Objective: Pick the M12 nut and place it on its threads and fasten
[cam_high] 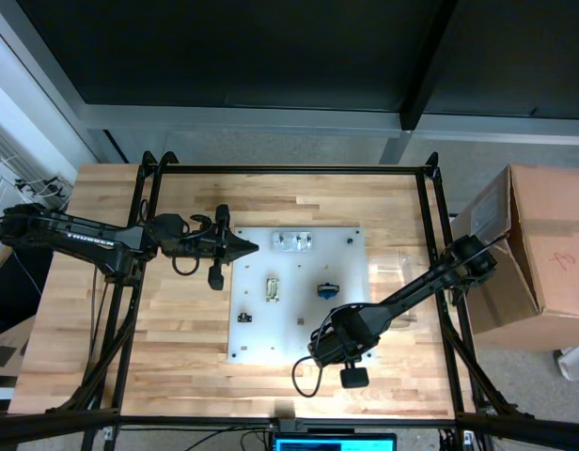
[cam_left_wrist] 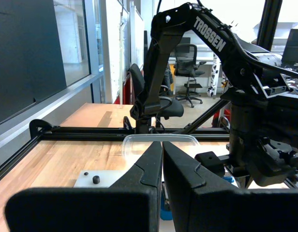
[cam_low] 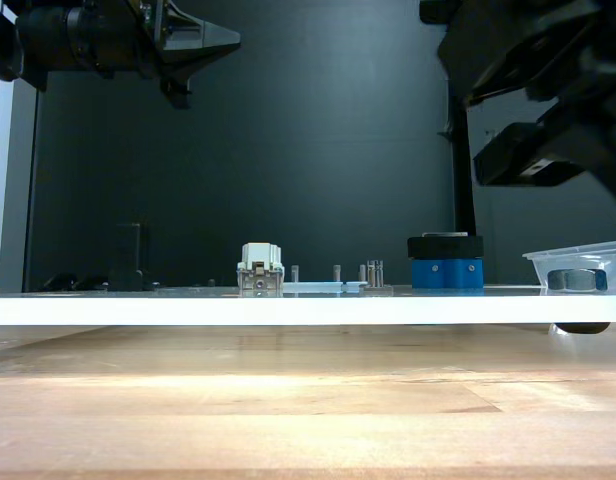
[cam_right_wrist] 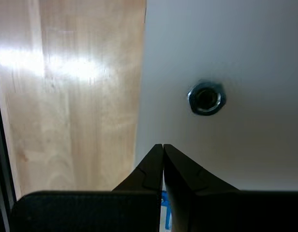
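In the right wrist view the silver M12 nut (cam_right_wrist: pixel 206 98) lies flat on the white board (cam_right_wrist: pixel 245 48), free of any gripper. Its hole is dark and no ribs show, so it looks to be on its stud, low against the board. In the low view the nut (cam_low: pixel 578 280) shows at board level in front of the clear tray (cam_low: pixel 588 255). My right gripper (cam_right_wrist: pixel 163 145) hangs above the board beside the nut, shut on nothing; in the high view the right arm (cam_high: pixel 351 329) covers that spot. My left gripper (cam_left_wrist: pixel 162 145) is shut and empty, held high over the board's left edge (cam_high: pixel 250 247).
On the board stand a white connector (cam_low: pixel 260 270), a blue block with a black cap (cam_low: pixel 445 262) and small silver posts (cam_low: pixel 373 272). The clear tray (cam_high: pixel 393 263) sits off the board's right side. A cardboard box (cam_high: pixel 543 254) stands past the table's right edge.
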